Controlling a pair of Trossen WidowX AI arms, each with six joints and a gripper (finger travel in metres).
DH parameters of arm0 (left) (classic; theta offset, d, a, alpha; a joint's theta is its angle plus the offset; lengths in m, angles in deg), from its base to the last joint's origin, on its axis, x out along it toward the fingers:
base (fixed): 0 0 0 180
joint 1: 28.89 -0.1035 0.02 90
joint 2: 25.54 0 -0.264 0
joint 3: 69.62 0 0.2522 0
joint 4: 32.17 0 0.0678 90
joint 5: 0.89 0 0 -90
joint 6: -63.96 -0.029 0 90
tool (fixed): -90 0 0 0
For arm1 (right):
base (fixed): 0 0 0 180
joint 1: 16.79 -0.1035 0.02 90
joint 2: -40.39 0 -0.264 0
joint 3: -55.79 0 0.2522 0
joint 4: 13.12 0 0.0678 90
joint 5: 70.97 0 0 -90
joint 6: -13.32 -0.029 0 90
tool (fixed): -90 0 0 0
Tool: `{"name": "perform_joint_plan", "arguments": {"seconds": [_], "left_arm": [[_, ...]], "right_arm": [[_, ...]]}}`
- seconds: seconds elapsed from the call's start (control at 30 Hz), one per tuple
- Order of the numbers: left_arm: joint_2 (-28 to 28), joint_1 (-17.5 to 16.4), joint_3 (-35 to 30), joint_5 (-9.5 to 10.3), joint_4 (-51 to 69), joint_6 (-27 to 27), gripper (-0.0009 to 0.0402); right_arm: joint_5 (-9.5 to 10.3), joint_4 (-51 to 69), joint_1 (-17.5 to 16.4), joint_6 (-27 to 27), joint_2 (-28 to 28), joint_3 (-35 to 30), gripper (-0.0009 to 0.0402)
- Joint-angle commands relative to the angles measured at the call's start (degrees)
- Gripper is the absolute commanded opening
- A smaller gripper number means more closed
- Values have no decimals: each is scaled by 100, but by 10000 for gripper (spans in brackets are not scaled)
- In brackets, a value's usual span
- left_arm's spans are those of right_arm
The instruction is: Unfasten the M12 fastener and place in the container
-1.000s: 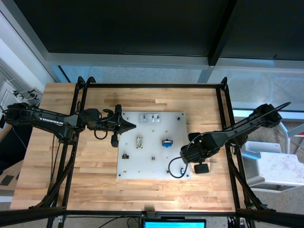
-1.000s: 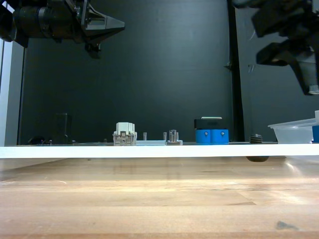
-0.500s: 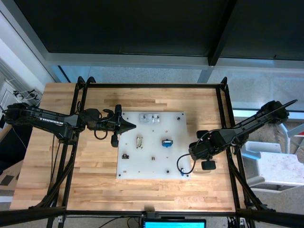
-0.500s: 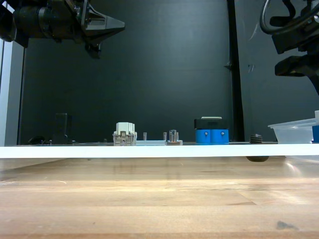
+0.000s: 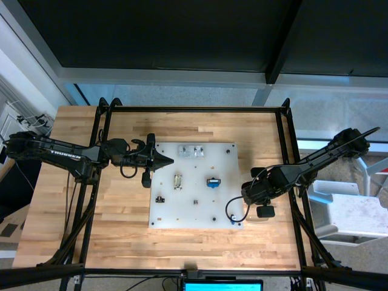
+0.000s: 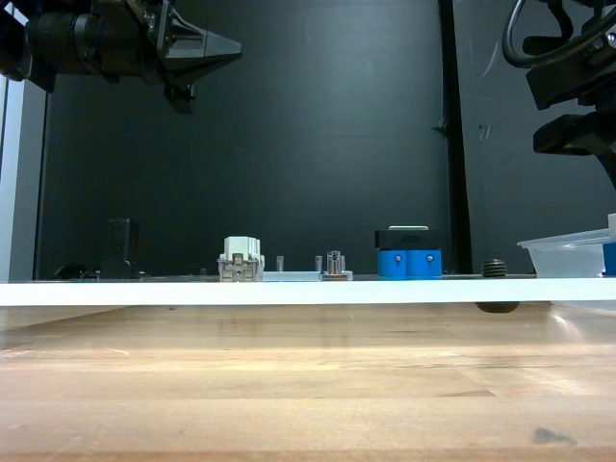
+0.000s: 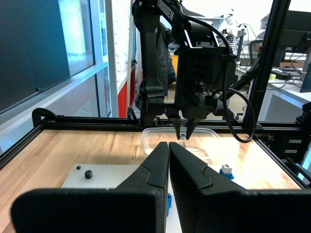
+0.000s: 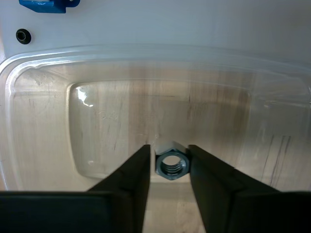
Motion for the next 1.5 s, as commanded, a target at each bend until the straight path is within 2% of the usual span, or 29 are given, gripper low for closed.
{"name": "perform_joint_plan", "arguments": {"seconds": [0.03, 0.2, 0.4, 1.5], "left_arm": [[2, -2, 0, 0, -2, 0, 0], [2, 0, 0, 0, 0, 0, 0], [2, 0, 0, 0, 0, 0, 0], [2, 0, 0, 0, 0, 0, 0]], "right_arm": [[-11, 0, -4, 4, 7, 0, 158], [-15, 0, -2, 11, 7, 0, 202], [-15, 0, -2, 7, 7, 0, 226], [-15, -31, -4, 2, 7, 0, 227]]}}
